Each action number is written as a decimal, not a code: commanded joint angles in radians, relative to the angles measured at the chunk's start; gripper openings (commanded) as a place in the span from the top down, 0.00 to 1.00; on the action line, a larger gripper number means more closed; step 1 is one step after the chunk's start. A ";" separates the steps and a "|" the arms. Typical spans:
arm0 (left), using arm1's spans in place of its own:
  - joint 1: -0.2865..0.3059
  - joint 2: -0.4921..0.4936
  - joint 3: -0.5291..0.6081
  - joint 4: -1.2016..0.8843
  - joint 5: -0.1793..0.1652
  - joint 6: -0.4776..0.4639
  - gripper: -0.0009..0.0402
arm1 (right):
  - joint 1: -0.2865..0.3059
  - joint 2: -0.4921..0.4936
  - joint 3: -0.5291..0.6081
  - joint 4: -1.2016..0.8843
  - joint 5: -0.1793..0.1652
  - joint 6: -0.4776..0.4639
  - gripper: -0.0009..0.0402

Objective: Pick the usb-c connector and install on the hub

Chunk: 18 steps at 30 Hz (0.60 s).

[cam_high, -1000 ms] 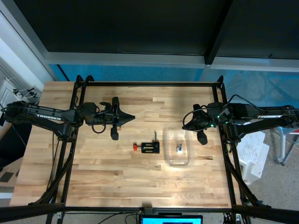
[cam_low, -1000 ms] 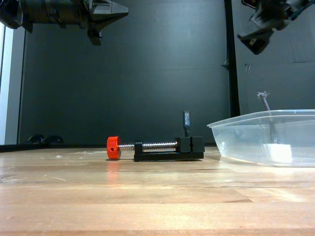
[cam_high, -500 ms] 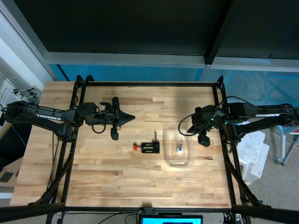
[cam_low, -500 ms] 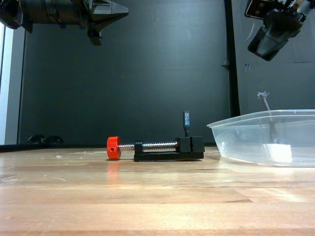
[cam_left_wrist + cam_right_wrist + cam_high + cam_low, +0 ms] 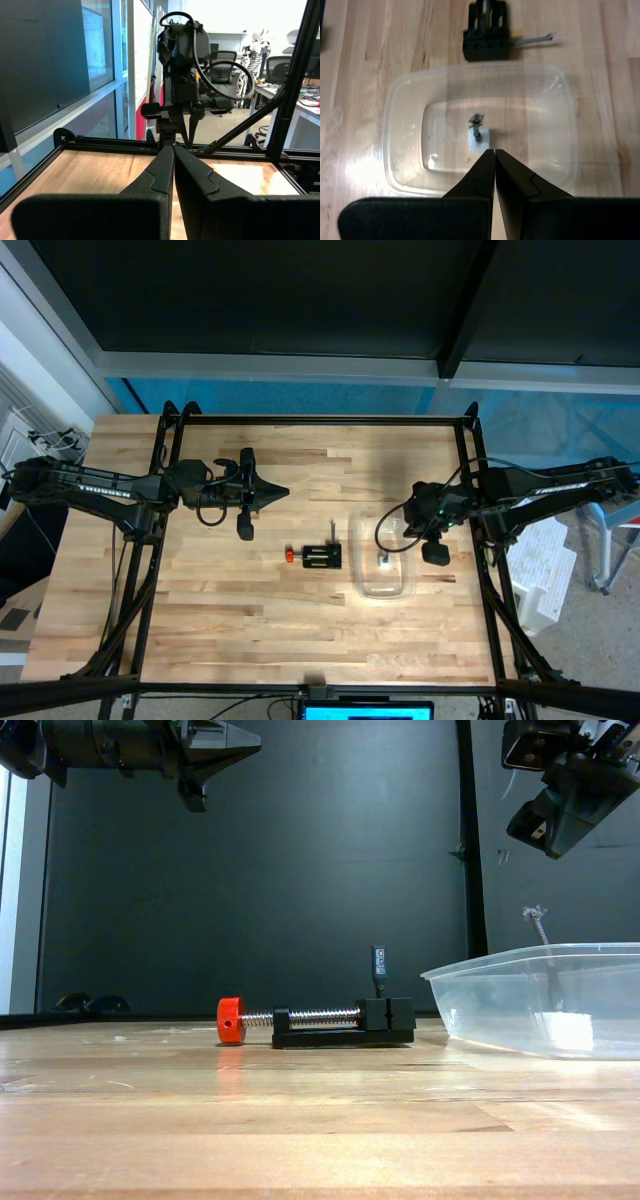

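Observation:
The hub [image 5: 322,556] is a small black block with an orange-red knob [image 5: 230,1020] and a thin dark pin [image 5: 378,963] standing up from it. It lies mid-table and shows beyond the tray in the right wrist view [image 5: 486,37]. The usb-c connector [image 5: 477,120], a tiny dark piece, stands on a white square inside the clear tray [image 5: 383,586]. My right gripper [image 5: 495,150] is shut and empty. It hangs high beside the tray's right edge [image 5: 437,553], pointing down at it. My left gripper [image 5: 174,146] is shut and empty, held high at the far left [image 5: 283,492].
The clear plastic tray [image 5: 470,990] sits just right of the hub, its rim higher than the hub's body. A black metal frame [image 5: 320,421] runs around the wooden table. Bare wood lies in front of the hub and the tray.
My right gripper has swung toward the near side and tipped downward beside the tray. The left arm, the hub and the tray have not moved.

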 commanded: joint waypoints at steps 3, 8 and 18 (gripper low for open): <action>0.000 0.000 0.000 0.001 0.000 0.000 0.98 | 0.040 0.077 0.054 -0.082 0.073 0.001 0.92; 0.000 0.000 0.000 0.000 0.000 0.000 0.98 | 0.048 0.138 0.085 -0.108 0.071 0.006 0.83; 0.000 0.000 0.000 0.001 0.000 0.000 0.98 | 0.094 0.249 0.093 -0.097 0.074 0.032 0.65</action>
